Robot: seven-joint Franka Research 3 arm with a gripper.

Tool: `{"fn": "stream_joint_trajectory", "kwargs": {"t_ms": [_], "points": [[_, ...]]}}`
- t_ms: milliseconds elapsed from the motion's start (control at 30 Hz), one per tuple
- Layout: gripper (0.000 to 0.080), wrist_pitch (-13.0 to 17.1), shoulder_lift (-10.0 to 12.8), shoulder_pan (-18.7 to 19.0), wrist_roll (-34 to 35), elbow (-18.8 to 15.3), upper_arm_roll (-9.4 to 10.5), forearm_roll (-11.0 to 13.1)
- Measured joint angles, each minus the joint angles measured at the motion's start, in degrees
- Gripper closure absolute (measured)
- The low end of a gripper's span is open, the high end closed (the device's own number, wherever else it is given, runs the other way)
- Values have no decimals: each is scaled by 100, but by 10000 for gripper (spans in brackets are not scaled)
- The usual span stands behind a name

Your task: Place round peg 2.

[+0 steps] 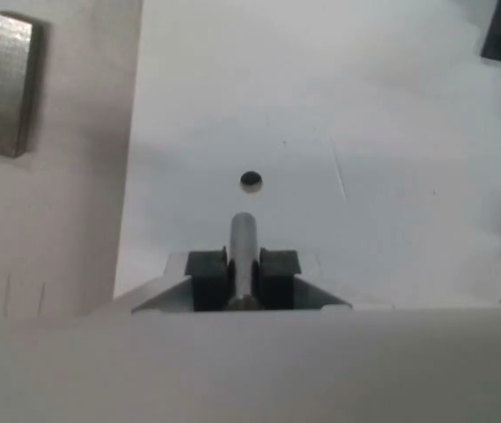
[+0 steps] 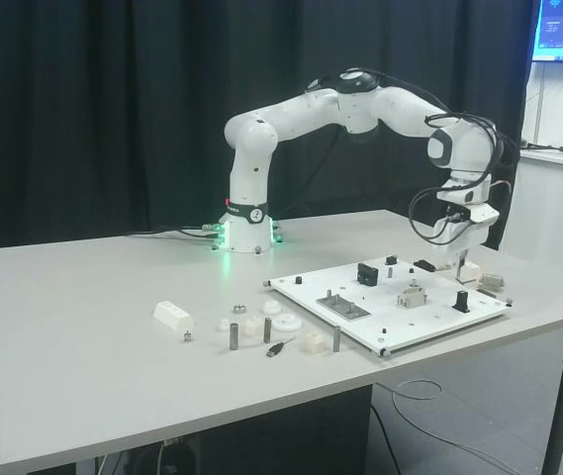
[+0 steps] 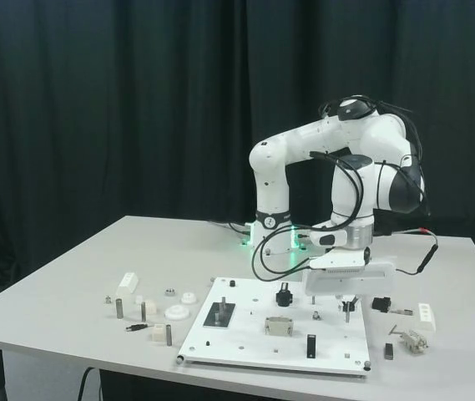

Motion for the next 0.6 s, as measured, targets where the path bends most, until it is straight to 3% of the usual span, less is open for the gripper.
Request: {"fn": "stream_joint_trajectory", "kwargs": {"t_ms": [600], "points": [[730, -84, 0, -1, 0, 33, -97, -70]]}}
